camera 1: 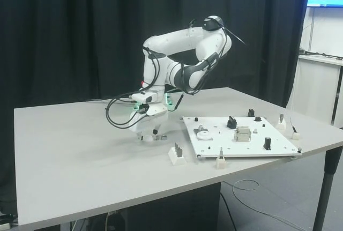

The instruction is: Pick medium gear.

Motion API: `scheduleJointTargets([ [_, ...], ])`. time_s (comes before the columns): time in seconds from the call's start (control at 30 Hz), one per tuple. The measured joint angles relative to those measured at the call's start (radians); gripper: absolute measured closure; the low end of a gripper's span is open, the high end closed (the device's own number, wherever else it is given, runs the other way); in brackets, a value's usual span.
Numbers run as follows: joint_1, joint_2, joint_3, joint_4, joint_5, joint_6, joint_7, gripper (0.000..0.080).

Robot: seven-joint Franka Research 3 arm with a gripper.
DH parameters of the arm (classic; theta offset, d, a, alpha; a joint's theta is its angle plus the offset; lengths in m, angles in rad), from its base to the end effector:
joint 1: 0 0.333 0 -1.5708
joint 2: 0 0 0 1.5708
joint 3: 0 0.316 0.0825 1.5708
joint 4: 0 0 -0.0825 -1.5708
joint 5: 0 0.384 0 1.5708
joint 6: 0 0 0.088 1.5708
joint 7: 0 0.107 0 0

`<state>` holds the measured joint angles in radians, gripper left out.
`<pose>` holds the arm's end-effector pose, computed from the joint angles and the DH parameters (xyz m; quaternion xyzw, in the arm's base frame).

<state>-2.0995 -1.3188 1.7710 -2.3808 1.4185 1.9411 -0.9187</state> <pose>0.4175 -0.1970 0.1764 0.9830 -0.1733 -0.0385 0.0476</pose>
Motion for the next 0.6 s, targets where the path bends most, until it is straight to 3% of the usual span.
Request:
scheduleJointTargets([
  [0.6, -0.001, 0.000, 0.020, 0.001, 0.027, 0.015, 0.000, 0.0003],
])
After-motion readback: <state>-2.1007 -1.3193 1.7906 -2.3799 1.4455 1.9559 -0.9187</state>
